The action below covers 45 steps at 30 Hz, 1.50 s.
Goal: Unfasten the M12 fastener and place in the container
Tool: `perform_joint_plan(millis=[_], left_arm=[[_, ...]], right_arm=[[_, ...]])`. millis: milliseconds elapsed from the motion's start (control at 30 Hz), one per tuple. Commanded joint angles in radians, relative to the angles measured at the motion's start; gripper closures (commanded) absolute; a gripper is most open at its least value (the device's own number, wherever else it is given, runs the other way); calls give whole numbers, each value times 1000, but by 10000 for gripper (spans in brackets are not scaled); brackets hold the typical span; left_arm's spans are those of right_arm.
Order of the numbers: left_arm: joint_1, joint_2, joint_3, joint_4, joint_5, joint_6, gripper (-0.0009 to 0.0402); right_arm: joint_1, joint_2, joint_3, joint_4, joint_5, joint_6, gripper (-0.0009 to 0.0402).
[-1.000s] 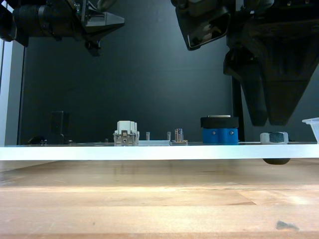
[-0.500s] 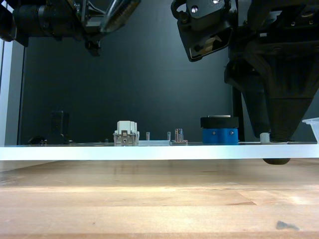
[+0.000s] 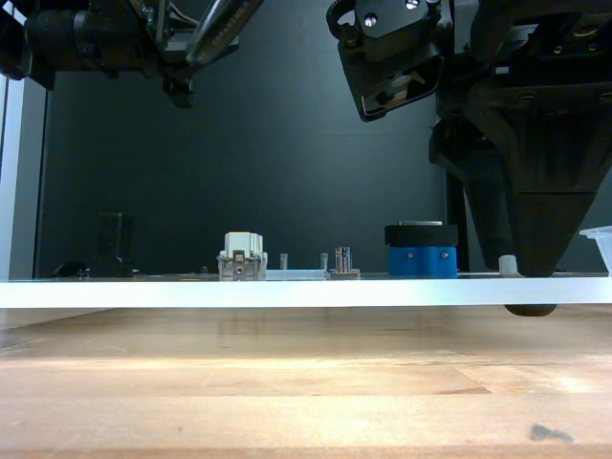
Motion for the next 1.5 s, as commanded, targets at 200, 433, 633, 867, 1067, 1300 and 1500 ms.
perform_joint_plan(millis=[200,433,633,867,1067,1300,1500], left_arm=[[0,0,0,0,0,0,393],[0,0,0,0,0,0,393],[0,0,0,0,0,0,393],[0,0,0,0,0,0,393],[0,0,0,0,0,0,393],[0,0,0,0,0,0,393],[0,0,0,0,0,0,393]], right_arm=[[0,0,-1,-2,1,-3,194],[0,-1,2,-1,0,-3,272],[0,-2,3,3,0,-3,327],[0,-2,3,24,0,-4,376],[0,-6,9,26,-1,-61,394],[0,-13,8,28,0,-282,391],[0,-14,8,28,0,-608,391]])
